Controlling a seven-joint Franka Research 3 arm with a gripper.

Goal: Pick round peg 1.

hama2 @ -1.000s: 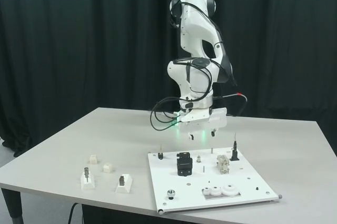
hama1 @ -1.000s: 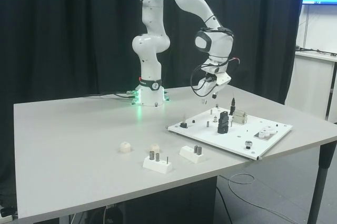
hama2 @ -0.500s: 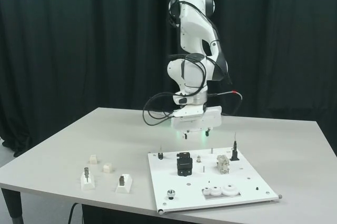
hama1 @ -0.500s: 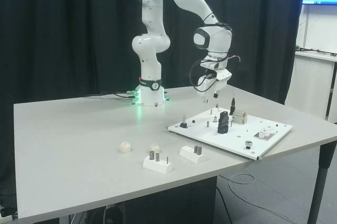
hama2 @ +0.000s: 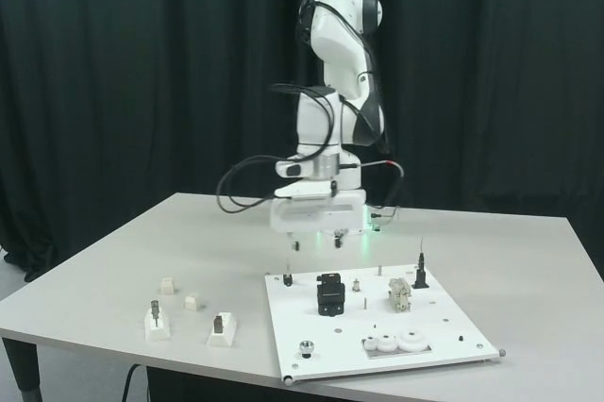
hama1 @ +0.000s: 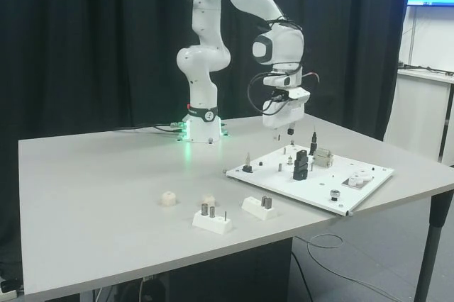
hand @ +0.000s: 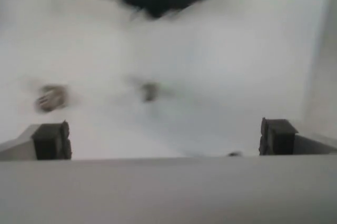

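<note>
So the grey tabletop (hama1: pixel 106 174) carries everything, with the white arm (hama1: pixel 213 47) bolted at the back and a white board (hama2: pixel 377 326) of small fittings toward the front. The claw (hama1: pixel 282 130) hangs in the air above the board's back edge, fingers spread wide apart with nothing between them.

Looks like the approach step to me, nothing grabbed yet. Round peg 1 is probably the little upright peg in the white holder (hama1: pixel 213 220) near the tabletop's front edge, well apart from the claw, though I can't be sure which peg is meant. Next it'd need to travel over there and line up above it.

The wrist view shows both fingertips (hand: pixel 51 141) clearly parted over the board; the room views show where the holder sits.
</note>
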